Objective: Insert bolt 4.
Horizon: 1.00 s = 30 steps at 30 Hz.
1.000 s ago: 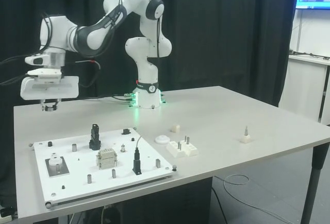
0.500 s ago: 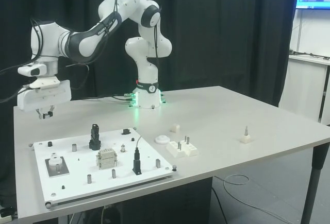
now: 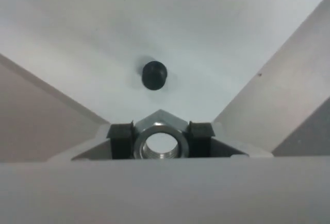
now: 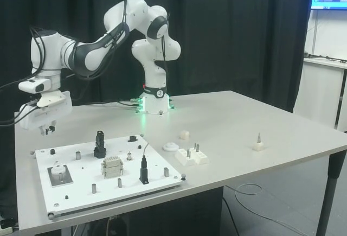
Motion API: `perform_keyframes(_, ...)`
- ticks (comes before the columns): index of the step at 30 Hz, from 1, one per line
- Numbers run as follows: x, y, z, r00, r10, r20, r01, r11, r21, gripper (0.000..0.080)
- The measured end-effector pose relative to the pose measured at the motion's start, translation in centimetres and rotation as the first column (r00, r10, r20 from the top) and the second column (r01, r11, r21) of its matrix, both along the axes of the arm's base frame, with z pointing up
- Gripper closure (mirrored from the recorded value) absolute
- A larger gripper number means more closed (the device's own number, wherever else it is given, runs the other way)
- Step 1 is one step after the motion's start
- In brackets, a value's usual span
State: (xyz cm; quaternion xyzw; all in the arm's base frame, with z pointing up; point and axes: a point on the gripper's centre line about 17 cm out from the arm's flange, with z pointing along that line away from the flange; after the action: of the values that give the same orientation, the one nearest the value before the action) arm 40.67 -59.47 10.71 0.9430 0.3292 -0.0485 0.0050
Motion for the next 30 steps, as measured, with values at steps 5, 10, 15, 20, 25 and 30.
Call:
perform_keyframes(5, 0.3, -0.4, -0.4, 0.999, 0.042, -0.009, -0.042, 0.999, -0.004, 0.0578)
perform_keyframes(10, 0.5, -0.4, -0.7, 0.997, 0.073, -0.006, -0.073, 0.997, 0.003, 0.0578)
perform_keyframes(15, 0.8, -0.1, -1.1, 0.996, 0.087, 0.008, -0.087, 0.996, 0.016, 0.0578)
perform_keyframes(20, 1.0, 0.1, -1.4, 0.995, 0.101, 0.024, -0.102, 0.994, 0.029, 0.0578)
perform_keyframes(25, 0.9, 0.1, -1.8, 0.993, 0.108, 0.044, -0.11, 0.993, 0.042, 0.0578)
perform_keyframes(30, 0.7, 0.1, -2.4, 0.992, 0.113, 0.056, -0.116, 0.992, 0.055, 0.0578)
